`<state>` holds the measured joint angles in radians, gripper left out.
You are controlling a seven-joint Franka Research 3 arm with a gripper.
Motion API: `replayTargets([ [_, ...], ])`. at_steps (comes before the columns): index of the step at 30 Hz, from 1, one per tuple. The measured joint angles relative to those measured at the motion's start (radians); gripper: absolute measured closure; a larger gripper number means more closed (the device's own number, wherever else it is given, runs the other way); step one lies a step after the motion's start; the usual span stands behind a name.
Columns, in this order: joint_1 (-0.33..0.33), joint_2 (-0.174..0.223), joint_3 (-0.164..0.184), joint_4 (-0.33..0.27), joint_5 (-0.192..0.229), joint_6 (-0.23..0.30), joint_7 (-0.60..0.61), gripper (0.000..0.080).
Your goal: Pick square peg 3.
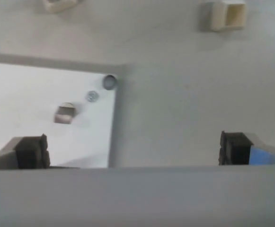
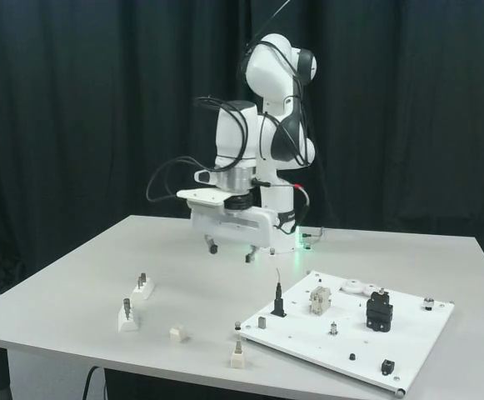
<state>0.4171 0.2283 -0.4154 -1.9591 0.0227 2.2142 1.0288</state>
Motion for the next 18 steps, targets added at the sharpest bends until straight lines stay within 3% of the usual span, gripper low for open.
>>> replayTargets([
  [11, -0.036, -0.041, -0.026, -0.001, -0.049, -0.099, -0.057, 0.0003],
  [18, -0.077, -0.057, -0.040, -0.007, -0.080, -0.132, -0.107, 0.0003],
])
